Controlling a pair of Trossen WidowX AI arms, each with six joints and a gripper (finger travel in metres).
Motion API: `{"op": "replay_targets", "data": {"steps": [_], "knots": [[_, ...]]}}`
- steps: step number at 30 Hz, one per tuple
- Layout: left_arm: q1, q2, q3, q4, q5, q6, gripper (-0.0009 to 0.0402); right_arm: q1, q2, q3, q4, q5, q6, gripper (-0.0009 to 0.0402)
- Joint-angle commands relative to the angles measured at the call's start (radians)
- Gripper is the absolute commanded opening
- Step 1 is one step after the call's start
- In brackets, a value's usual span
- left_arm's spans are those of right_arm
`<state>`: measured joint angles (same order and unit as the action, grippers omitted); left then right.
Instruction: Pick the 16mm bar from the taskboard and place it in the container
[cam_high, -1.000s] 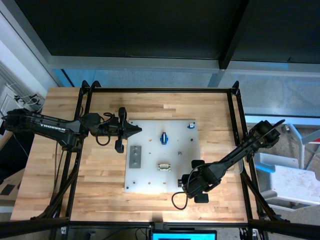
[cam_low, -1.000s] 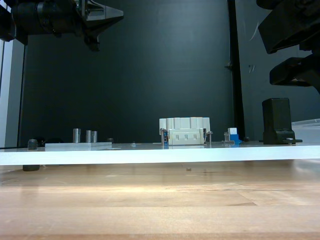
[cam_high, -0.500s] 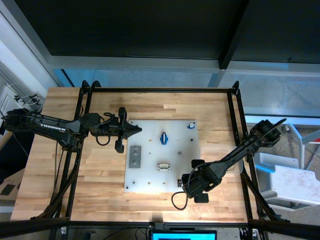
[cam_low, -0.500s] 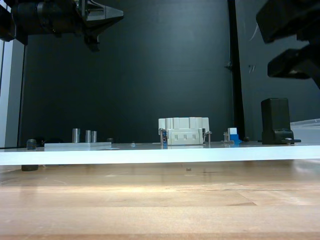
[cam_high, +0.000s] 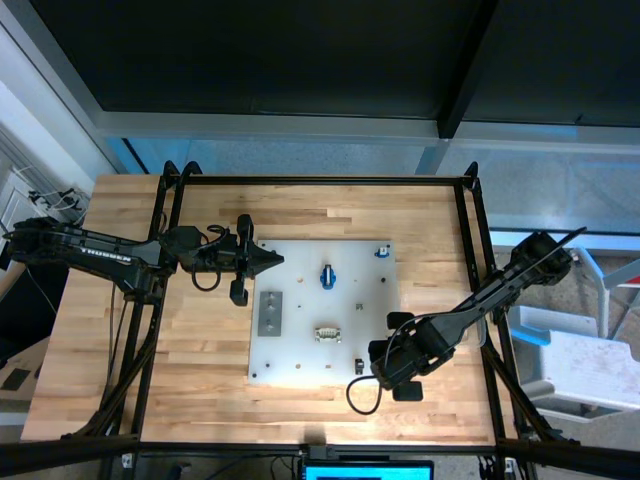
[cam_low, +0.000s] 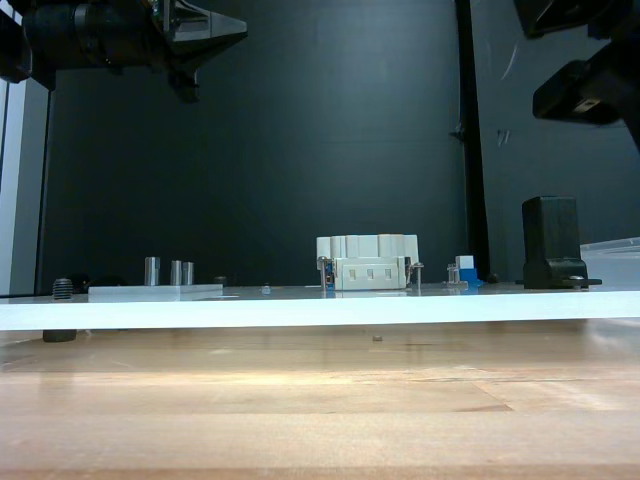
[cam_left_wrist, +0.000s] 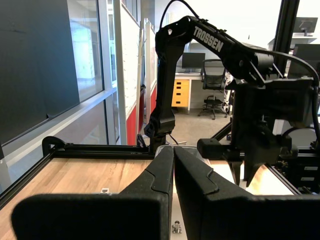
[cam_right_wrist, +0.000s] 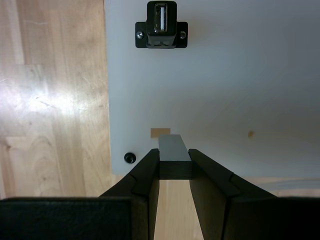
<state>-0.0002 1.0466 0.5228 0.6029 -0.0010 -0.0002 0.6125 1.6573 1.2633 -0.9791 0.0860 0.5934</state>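
Both over wood table (cam_high: 200, 350): left tool (cam_left_wrist: 173, 155) clenched by taskboard (cam_high: 300, 350), right tool (cam_right_wrist: 174, 167) grasping bar (cam_right_wrist: 170, 145).

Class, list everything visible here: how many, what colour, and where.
table: 1, light wood, under everything
taskboard: 1, white, table centre
metal block: 1, grey, board's left side
blue piece: 1, blue, board's far middle
connector: 1, silver, board centre
socket: 1, black, board's near right
bar: 1, grey, held above board's near-right edge
container: 1, clear, right table edge, partly hidden
left gripper: 1, black, shut, raised over board's far-left corner
right gripper: 1, black, shut on bar, over board's near-right corner
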Motion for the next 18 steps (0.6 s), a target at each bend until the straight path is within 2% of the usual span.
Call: {"op": "replay_targets", "data": {"steps": [1, 18], "knots": [[0.000, 0.000, 0.000, 0.000, 0.000, 0.000, 0.0000, -0.003, -0.021, 0.000, -0.011, -0.004, 0.000, 0.0016], [0.000, 0.000, 0.000, 0.000, 0.000, 0.000, 0.0000, -0.029, -0.172, 0.000, -0.097, 0.001, 0.000, 0.0016]]}}
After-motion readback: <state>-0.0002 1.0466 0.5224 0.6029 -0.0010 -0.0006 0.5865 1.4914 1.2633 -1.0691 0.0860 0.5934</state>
